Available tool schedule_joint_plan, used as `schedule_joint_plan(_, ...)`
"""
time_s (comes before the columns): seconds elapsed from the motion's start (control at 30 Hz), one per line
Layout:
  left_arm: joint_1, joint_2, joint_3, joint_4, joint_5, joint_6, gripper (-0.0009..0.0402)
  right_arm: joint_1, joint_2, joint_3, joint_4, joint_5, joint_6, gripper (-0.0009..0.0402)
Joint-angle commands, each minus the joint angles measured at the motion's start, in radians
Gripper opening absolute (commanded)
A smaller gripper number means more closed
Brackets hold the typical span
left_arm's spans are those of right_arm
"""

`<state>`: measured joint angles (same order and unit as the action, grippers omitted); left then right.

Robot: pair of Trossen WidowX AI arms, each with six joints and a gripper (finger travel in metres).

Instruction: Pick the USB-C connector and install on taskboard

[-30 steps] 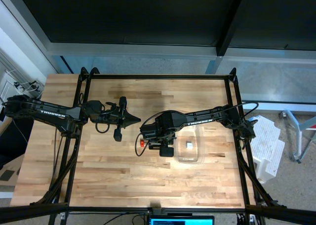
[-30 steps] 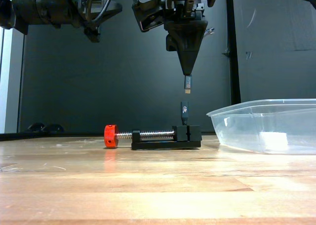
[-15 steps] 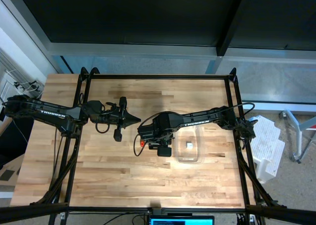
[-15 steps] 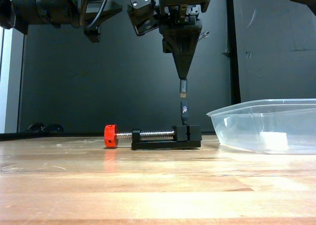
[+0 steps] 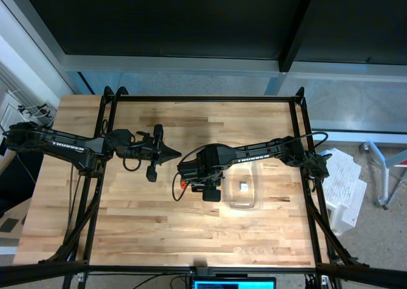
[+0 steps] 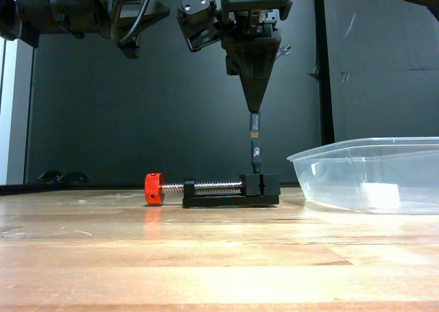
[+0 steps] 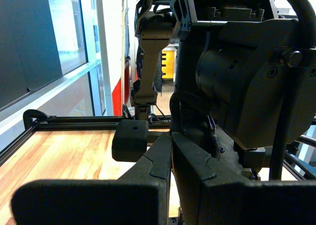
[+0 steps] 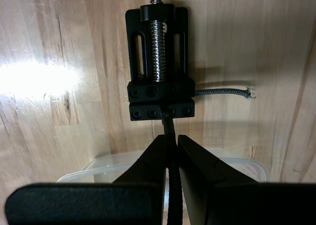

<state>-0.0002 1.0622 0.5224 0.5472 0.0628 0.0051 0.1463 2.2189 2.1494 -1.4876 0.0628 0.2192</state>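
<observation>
A pale wooden table sits in front of a dark wall. On the table lies a black block with a long screw and an orange-red knob at one end. A short dark post stands up from the other end of the block.

The right claw hangs straight over that post, pointing down. Its two fingers are pinched tight on a little plug, which sticks out below the tips. The plug is right above the post with a tiny gap between them, so they do not touch.

Just beside the block, on the right arm's side, sits a clear plastic tray with a small white square inside. A thin braided cord lies on the wood next to the block.

The left claw is up in the air, well apart from the block, over the left half of the table. Its fingers are pressed together and hold nothing.
</observation>
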Motion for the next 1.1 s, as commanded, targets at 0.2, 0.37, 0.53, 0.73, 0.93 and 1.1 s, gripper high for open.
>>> schedule_joint_plan(0.2, 0.0, 0.0, 0.0, 0.0, 0.0, 0.0, 0.0, 0.0, -0.001, -0.015, 0.01, -0.002, 0.001, -0.0001)
schedule_joint_plan(0.37, 0.0, 0.0, 0.0, 0.0, 0.0, 0.0, 0.0, 0.0, -0.001, -0.015, 0.012, -0.001, -0.001, 0.0)
schedule_joint_plan(0.53, 0.0, 0.0, 0.0, 0.0, 0.0, 0.0, 0.0, 0.0, -0.001, -0.016, 0.011, -0.002, -0.001, -0.0001)
schedule_joint_plan(0.73, 0.0, 0.0, 0.0, 0.0, 0.0, 0.0, 0.0, 0.0, -0.001, -0.027, 0.014, -0.002, 0.0, 0.0)
schedule_joint_plan(0.93, 0.0, 0.0, 0.0, 0.0, 0.0, 0.0, 0.0, 0.0, -0.001, -0.029, 0.015, -0.002, 0.0, 0.0)
schedule_joint_plan(1.1, 0.0, 0.0, 0.0, 0.0, 0.0, 0.0, 0.0, 0.0, -0.001, -0.031, 0.02, -0.002, -0.003, 0.0)
